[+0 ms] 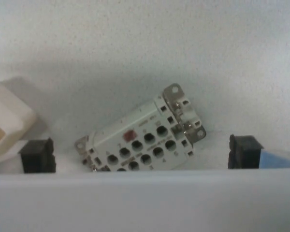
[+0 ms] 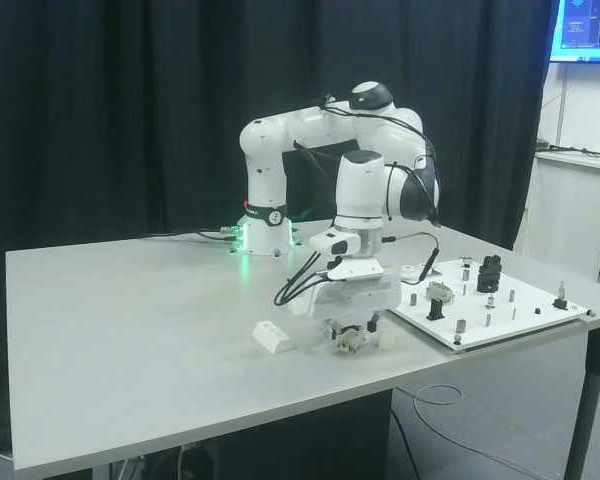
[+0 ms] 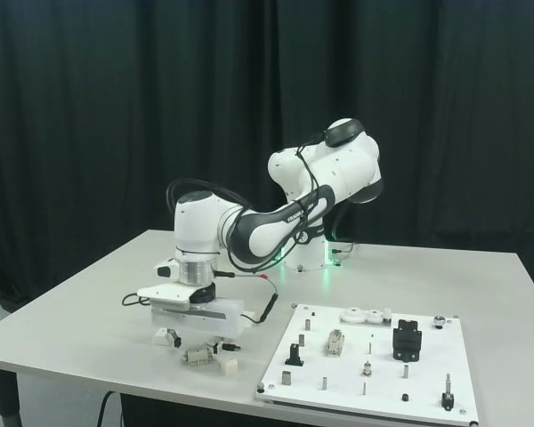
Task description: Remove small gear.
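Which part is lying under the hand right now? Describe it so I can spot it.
On the grey table, beside the white board, look below the hand. The white connector block lies there: unlike the plain white blocks nearby, its face has rows of round black holes.

Both room views are evenly and brightly lit from overhead; the grey tabletop (image 2: 130, 310) looks pale and smooth against a black curtain (image 3: 116, 116) that swallows most light. A soft shadow pools on the tabletop directly under the gripper (image 2: 346, 335) and the nearby white blocks. A green glow spills from the arm's base (image 2: 244, 238) onto the surface around it. A lit screen (image 2: 585, 28) glares in the upper corner of the first room view. In the wrist view, a broad diffuse shadow surrounds the connector block (image 1: 145, 137), and the white bar (image 1: 145, 200) closest to the lens is featureless and out of focus.
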`<state>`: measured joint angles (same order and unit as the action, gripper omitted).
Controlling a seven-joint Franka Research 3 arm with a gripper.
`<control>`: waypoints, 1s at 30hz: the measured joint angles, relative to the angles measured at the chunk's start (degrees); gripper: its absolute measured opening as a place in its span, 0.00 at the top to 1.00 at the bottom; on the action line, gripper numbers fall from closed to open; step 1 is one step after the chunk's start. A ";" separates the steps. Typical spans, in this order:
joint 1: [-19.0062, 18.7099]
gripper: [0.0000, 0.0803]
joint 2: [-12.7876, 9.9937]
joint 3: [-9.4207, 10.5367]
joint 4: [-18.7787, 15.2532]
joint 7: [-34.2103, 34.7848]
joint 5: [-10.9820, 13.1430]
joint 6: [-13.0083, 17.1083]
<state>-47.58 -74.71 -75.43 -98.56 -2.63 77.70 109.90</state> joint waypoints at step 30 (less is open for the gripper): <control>-0.19 0.00 0.15 -1.43 0.54 0.00 -0.30 -1.52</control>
<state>-47.77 -74.56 -76.86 -98.02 -2.62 77.39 108.38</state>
